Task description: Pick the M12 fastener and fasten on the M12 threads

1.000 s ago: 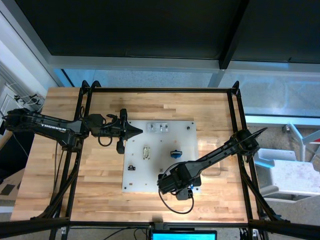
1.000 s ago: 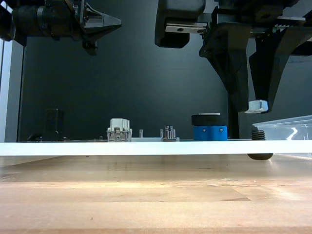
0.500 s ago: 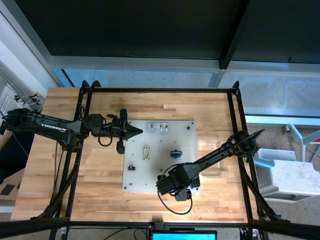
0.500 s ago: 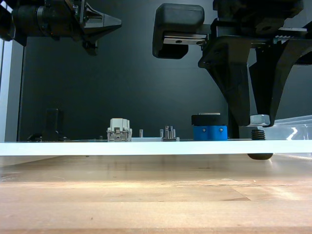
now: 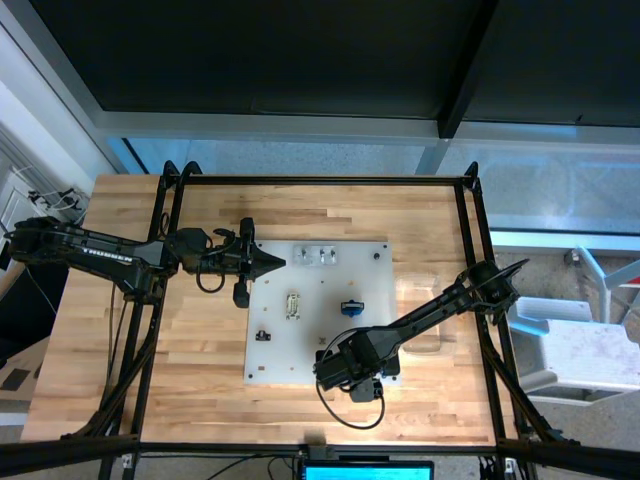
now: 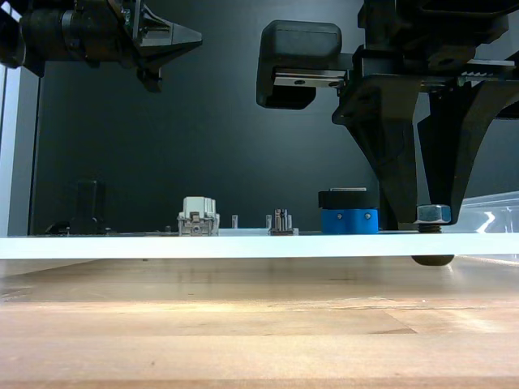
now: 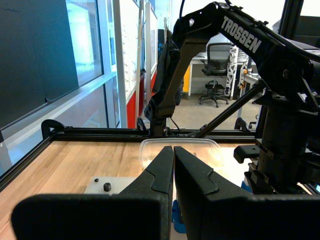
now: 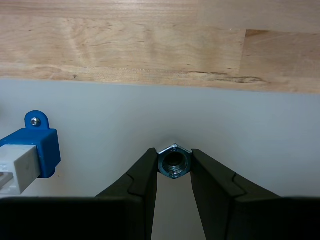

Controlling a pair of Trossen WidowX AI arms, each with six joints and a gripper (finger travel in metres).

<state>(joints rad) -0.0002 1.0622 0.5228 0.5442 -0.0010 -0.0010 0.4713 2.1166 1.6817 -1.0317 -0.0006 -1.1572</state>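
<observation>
— Two to report. Right gripper (image 8: 174,159)?
— Clamped on nut (image 6: 432,214), holding it atop stud (image 6: 430,228) at board's (image 5: 290,355) near right edge.
— Left gripper (image 5: 275,263)?
— Raised over board's far left edge, fingers pressed together, gripping nothing.

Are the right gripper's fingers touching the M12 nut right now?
Touching. The right wrist view shows the right gripper, low over the board's near right edge, pinching the nut between both fingers. The left gripper hangs over the far left edge.
</observation>
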